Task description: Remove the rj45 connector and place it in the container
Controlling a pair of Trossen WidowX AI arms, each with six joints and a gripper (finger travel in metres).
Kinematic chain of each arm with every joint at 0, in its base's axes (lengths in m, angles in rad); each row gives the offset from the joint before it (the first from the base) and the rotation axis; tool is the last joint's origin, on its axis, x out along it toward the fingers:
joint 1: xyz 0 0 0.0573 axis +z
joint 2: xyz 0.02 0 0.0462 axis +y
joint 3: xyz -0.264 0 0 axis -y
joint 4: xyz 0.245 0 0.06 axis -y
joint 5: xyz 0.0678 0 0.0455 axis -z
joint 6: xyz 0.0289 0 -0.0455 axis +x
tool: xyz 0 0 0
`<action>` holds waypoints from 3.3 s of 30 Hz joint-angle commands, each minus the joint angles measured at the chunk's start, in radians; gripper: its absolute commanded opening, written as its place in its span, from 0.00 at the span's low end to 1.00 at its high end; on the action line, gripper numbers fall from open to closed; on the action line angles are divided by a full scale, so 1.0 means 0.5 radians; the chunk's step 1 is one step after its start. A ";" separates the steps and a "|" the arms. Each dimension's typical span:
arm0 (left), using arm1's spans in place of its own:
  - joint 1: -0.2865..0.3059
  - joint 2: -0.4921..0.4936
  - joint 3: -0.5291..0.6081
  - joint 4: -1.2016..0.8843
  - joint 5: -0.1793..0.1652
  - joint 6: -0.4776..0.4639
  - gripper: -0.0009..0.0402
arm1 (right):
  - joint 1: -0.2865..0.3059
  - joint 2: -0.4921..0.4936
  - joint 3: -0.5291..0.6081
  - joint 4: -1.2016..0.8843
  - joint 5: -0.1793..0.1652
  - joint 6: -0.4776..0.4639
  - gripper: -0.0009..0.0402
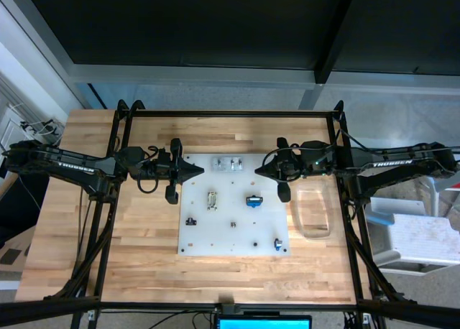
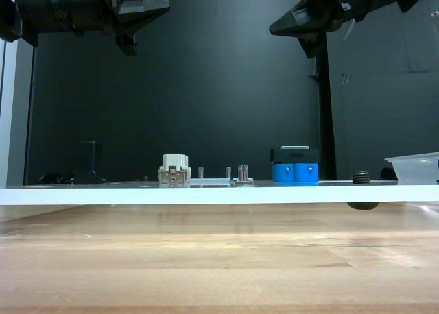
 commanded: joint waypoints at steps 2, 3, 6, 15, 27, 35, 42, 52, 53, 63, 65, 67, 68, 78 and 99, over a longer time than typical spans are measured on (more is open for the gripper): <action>0.001 0.001 0.001 0.001 0.000 0.000 0.02 | 0.024 0.001 0.129 -0.327 0.004 0.044 0.02; 0.000 0.001 0.001 0.001 0.000 0.000 0.02 | 0.034 0.001 0.156 -0.399 0.005 0.044 0.02; 0.000 0.002 0.001 0.001 0.000 0.000 0.02 | 0.075 0.005 0.243 -0.621 0.008 0.043 0.02; 0.001 0.001 0.001 0.001 0.000 0.000 0.02 | 0.220 0.008 0.472 -1.141 0.025 0.130 0.02; 0.000 0.002 0.001 0.001 0.000 0.000 0.02 | 0.428 0.139 0.736 -1.700 0.072 0.317 0.02; 0.001 0.001 0.001 0.001 0.000 0.000 0.02 | 0.612 0.324 0.885 -1.953 0.130 0.428 0.02; 0.000 0.002 0.001 0.001 0.000 0.000 0.02 | 0.740 0.475 0.912 -2.046 0.129 0.518 0.02; 0.000 0.002 0.001 0.001 0.000 0.000 0.02 | 0.958 0.626 0.912 -2.079 0.128 0.744 0.02; 0.001 0.002 0.001 0.001 0.000 0.000 0.02 | 0.977 0.633 0.912 -2.080 0.129 0.774 0.02; 0.000 0.002 0.001 0.001 0.000 0.000 0.02 | 1.156 0.769 0.912 -2.045 0.127 0.964 0.02; 0.001 0.001 0.001 0.001 0.000 0.000 0.02 | 1.169 0.787 0.912 -2.019 0.128 0.995 0.02; 0.000 0.001 0.001 0.001 0.000 0.000 0.02 | 1.180 0.802 0.913 -2.004 0.128 1.011 0.02; 0.001 0.002 0.001 0.001 0.000 0.000 0.02 | 1.180 0.813 0.915 -1.993 0.130 1.011 0.02; 0.001 0.002 0.001 0.001 0.000 0.000 0.02 | 1.189 0.888 0.927 -1.917 0.132 1.009 0.22; 0.000 0.001 0.001 0.001 0.000 0.000 0.02 | 1.200 1.057 0.938 -1.878 0.154 1.022 0.53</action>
